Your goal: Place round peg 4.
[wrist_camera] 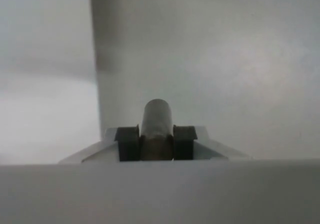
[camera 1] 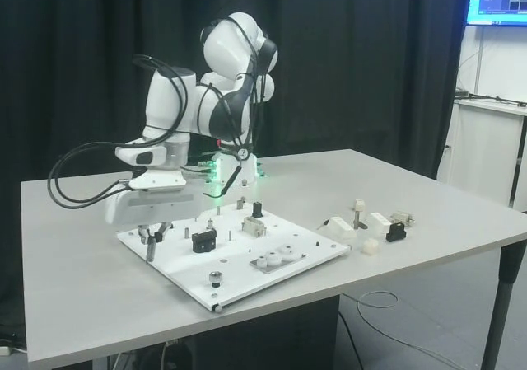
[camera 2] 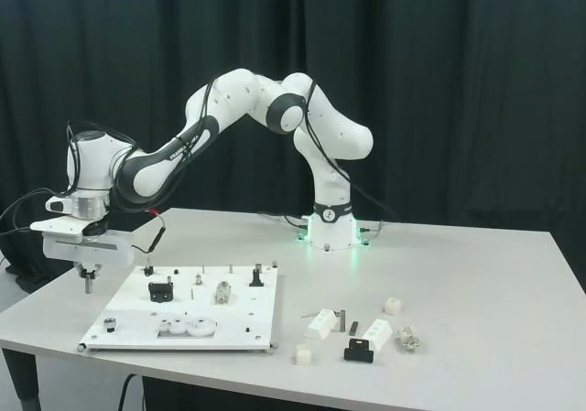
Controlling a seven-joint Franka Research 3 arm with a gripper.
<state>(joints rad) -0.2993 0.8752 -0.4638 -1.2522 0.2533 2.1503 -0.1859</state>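
Fig.: arm reaching out to the far corner of the white assembly board (camera 2: pixel 238 333), w/ the gripper (wrist_camera: pixel 156 145) clamping round peg 4 (wrist_camera: pixel 157 119). Wrist view is showing the two black finger pads (wrist_camera: pixel 128 143) pressing on opposite sides of the peg's upper part, peg hanging vertical below them, free end pointing down at the board. In the room views the peg (camera 2: pixel 88 284) is sitting just above, or possibly touching, the board's corner (camera 1: pixel 151 248); contact can't be told.

Handling (judgement): peg is looking like a short grey metal cylinder, so prob. stiff, fairly light for this arm, not fragile. Smooth round surface is likely slippery, esp. along its axis, so a pad grip can let it slide upward if it's pushed against a hole edge. Best hold is what's being used now: across the diameter, near the top, leaving most of the length free for insertion. Any tilt in the grip will be jamming it at the hole mouth, since rigid peg & board aren't giving.

Other parts (camera 2: pixel 359 336) are lying loose on the grey table (camera 2: pixel 476 283), well apart from the gripper.
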